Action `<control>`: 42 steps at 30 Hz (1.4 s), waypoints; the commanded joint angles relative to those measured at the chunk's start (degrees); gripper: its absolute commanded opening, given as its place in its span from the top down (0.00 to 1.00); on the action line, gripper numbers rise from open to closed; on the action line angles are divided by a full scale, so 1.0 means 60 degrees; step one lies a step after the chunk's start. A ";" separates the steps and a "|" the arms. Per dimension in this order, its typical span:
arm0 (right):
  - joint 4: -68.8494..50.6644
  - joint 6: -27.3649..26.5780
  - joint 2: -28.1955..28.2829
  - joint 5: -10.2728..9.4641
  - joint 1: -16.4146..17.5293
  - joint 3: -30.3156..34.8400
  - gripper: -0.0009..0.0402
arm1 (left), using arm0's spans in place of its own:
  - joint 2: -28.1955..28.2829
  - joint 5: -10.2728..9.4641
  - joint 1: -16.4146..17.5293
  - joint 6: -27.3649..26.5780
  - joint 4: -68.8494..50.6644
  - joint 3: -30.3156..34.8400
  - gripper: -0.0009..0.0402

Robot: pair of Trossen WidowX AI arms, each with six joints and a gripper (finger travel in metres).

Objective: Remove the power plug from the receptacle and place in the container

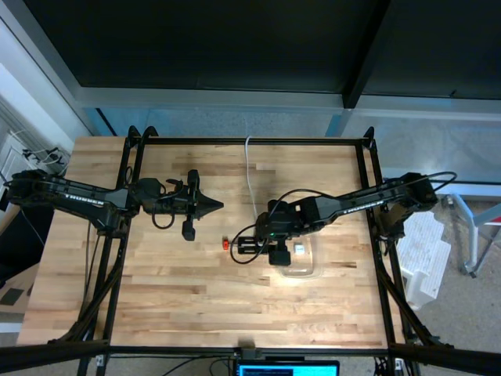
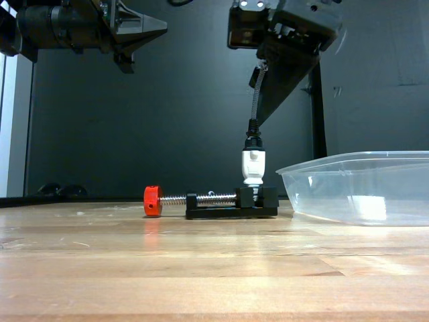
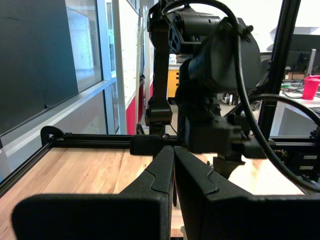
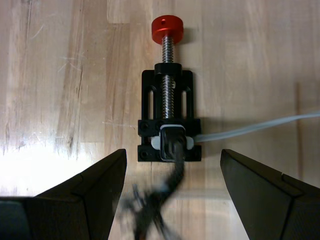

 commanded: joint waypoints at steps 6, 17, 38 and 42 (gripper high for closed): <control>0.0015 -0.0004 0.0597 0.0015 -0.0007 0.0277 0.34 | 0.0004 0.0004 0.0004 0.0000 0.0000 0.0000 0.98; 0.0291 -0.0018 0.0597 0.0178 -0.0029 0.0011 0.34 | 0.0004 0.0004 0.0004 0.0000 0.0000 0.0000 0.98; 0.0506 -0.0040 0.0597 0.0321 -0.0051 -0.0149 0.52 | 0.0004 0.0004 0.0004 0.0000 0.0004 0.0000 0.98; 0.0510 -0.0040 0.0597 0.0321 -0.0051 -0.0149 0.62 | 0.0004 0.0004 0.0004 0.0000 0.0000 0.0000 0.98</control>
